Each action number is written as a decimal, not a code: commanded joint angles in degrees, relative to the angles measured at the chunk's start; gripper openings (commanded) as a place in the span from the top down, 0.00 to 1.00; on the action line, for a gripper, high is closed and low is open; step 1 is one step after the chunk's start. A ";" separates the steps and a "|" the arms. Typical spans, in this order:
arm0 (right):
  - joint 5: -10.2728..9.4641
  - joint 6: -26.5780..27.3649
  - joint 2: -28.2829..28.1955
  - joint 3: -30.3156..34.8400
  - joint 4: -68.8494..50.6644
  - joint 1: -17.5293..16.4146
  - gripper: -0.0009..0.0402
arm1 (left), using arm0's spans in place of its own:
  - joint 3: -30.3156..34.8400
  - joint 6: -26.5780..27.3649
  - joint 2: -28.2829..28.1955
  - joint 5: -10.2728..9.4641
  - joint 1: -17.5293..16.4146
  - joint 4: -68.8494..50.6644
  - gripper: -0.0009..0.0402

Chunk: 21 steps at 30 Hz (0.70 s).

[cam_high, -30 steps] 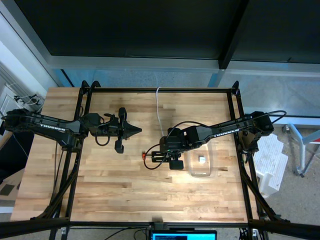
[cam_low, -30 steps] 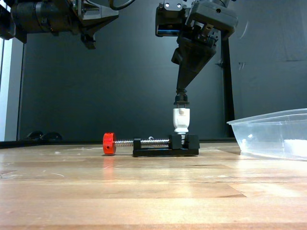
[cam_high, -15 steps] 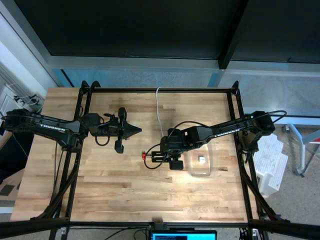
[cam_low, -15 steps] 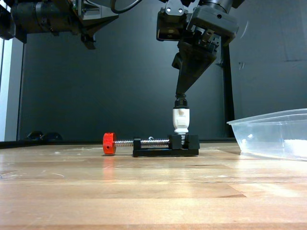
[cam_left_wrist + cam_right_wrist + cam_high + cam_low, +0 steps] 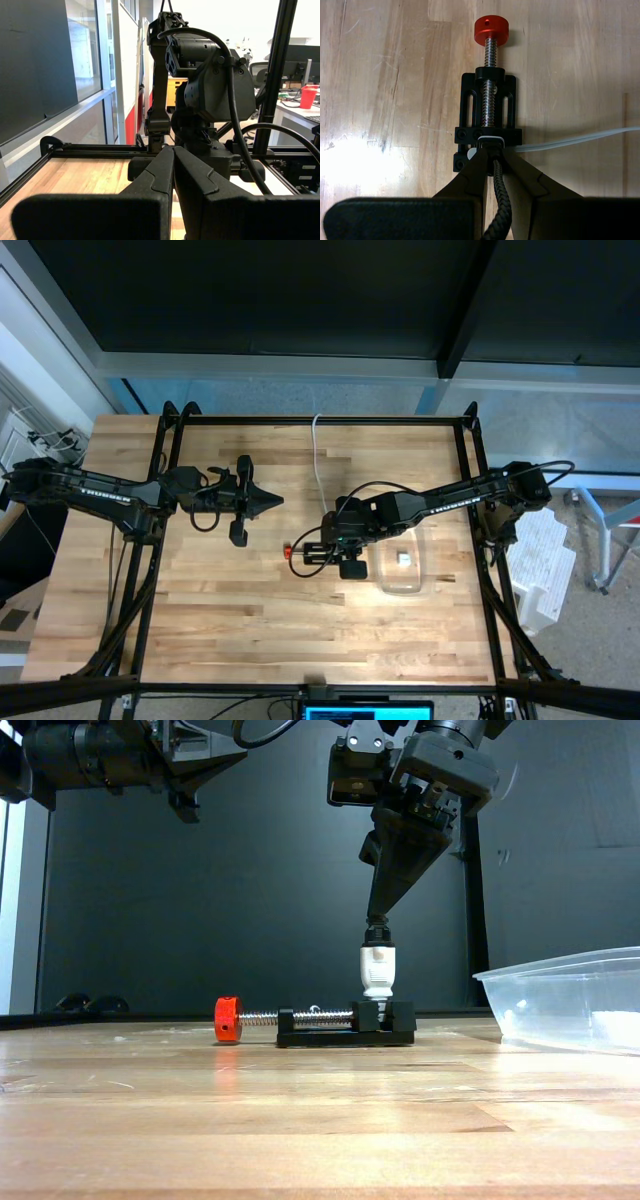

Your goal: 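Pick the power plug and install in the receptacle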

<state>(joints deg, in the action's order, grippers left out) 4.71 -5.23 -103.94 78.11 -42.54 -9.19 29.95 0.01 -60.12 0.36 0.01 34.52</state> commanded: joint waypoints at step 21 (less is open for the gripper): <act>0.20 -0.63 3.30 0.09 0.15 0.04 0.62 | 0.00 -0.02 0.00 0.02 0.00 0.00 0.98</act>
<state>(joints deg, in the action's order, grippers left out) 4.51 -5.69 -101.03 77.71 -42.61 -9.13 29.93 0.01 -60.12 0.36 0.01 34.52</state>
